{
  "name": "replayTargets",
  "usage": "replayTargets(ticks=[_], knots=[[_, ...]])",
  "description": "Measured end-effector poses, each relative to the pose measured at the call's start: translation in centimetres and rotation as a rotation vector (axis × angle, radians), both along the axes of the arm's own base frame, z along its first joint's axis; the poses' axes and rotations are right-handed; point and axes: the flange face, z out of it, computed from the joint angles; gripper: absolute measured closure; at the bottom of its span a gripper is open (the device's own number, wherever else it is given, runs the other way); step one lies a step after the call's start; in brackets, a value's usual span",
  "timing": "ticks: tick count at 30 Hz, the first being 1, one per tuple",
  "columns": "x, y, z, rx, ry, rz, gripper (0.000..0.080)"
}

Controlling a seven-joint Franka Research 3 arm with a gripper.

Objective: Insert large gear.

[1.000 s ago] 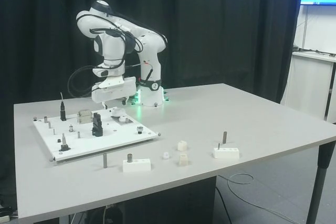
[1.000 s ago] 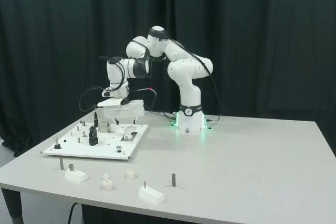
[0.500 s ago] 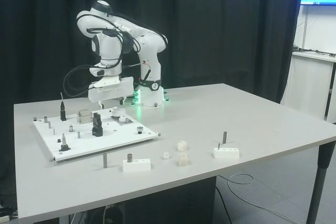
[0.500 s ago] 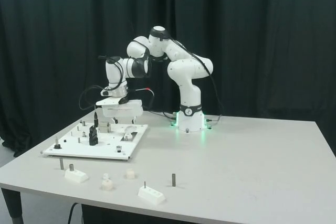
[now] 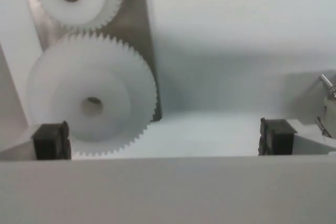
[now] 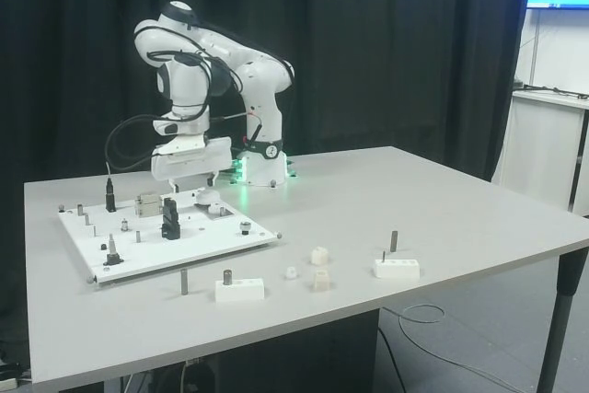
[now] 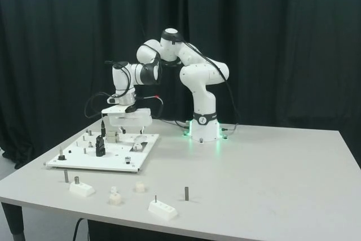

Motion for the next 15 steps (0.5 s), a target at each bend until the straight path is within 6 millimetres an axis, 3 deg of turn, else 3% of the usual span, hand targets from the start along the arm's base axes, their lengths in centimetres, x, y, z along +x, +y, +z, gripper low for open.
replayTargets(ticks=[15], knots=[[-0.61,-0.53,-1.0,0.012,-0.014,-0.027,0.0003]])
